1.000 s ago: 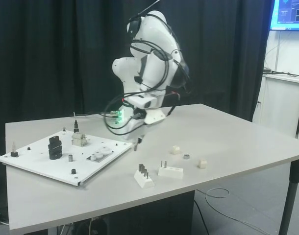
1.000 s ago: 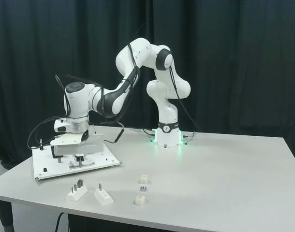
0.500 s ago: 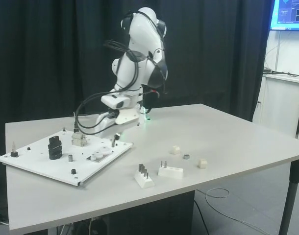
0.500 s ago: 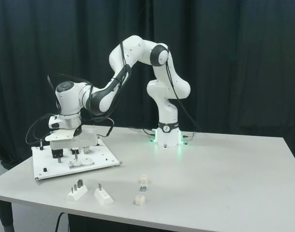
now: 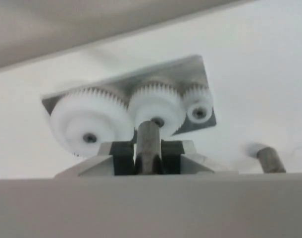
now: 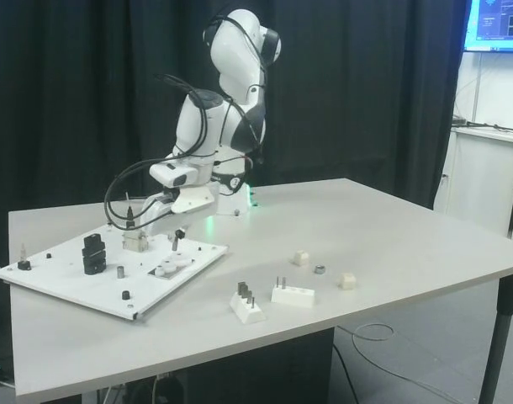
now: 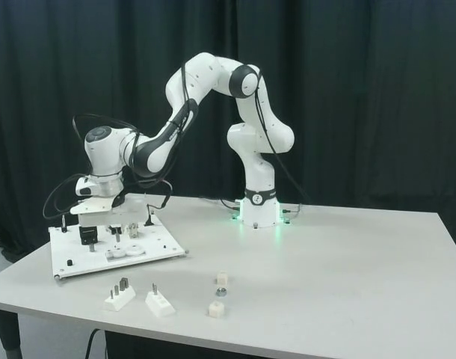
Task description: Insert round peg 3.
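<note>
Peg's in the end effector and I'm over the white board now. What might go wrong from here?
1. The peg hangs right by the three white gears; a descent here might strike them rather than a hole.
2. The fingers clamp only its upper part, so a tilted contact could skew it.
3. Another peg stands nearby on the board and may be clipped.

my gripper (image 5: 148, 161) hangs over the white board (image 6: 63, 282) clamping the peg (image 5: 148, 146); three white gears (image 5: 156, 105) sit right below, an upright grey pin (image 5: 269, 159) beside. open table (image 6: 391, 240) past the board edge.
</note>
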### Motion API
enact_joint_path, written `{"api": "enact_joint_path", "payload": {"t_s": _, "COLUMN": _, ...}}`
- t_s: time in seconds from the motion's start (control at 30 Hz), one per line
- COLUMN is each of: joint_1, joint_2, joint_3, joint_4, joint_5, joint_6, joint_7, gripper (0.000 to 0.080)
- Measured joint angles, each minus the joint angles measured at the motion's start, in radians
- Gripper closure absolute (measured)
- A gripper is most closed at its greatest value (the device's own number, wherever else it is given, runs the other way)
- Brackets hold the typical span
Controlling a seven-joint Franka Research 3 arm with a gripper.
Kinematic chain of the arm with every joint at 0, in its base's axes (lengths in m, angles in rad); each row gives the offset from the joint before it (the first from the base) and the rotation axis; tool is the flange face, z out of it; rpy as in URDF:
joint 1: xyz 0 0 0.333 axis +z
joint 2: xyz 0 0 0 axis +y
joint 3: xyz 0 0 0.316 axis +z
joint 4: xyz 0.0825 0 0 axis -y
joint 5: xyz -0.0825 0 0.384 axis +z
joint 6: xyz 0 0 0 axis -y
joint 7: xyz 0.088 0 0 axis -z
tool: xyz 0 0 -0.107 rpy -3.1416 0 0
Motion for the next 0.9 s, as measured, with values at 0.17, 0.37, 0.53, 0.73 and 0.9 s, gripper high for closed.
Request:
{"api": "enact_joint_path", "payload": {"t_s": 0.17, "joint_1": 0.0, "joint_2": -0.018, "joint_3": -0.015, "joint_4": -0.028, "joint_5": 0.001, "joint_6": 0.001, "joint_7": 0.0, "gripper": 0.0691}}
{"api": "enact_joint_path", "payload": {"t_s": 0.37, "joint_1": 0.0, "joint_2": -0.039, "joint_3": -0.034, "joint_4": -0.062, "joint_5": 0.006, "joint_6": 0.001, "joint_7": 0.001, "gripper": 0.0691}}
{"api": "enact_joint_path", "payload": {"t_s": 0.53, "joint_1": 0.0, "joint_2": -0.053, "joint_3": -0.052, "joint_4": -0.088, "joint_5": 0.018, "joint_6": 0.001, "joint_7": 0.007, "gripper": 0.0691}}
{"api": "enact_joint_path", "payload": {"t_s": 0.73, "joint_1": 0.0, "joint_2": -0.067, "joint_3": -0.076, "joint_4": -0.122, "joint_5": 0.039, "joint_6": 0.005, "joint_7": 0.039, "gripper": 0.0691}}
{"api": "enact_joint_path", "payload": {"t_s": 0.9, "joint_1": 0.0, "joint_2": -0.077, "joint_3": -0.092, "joint_4": -0.152, "joint_5": 0.052, "joint_6": 0.015, "joint_7": 0.043, "gripper": 0.0691}}
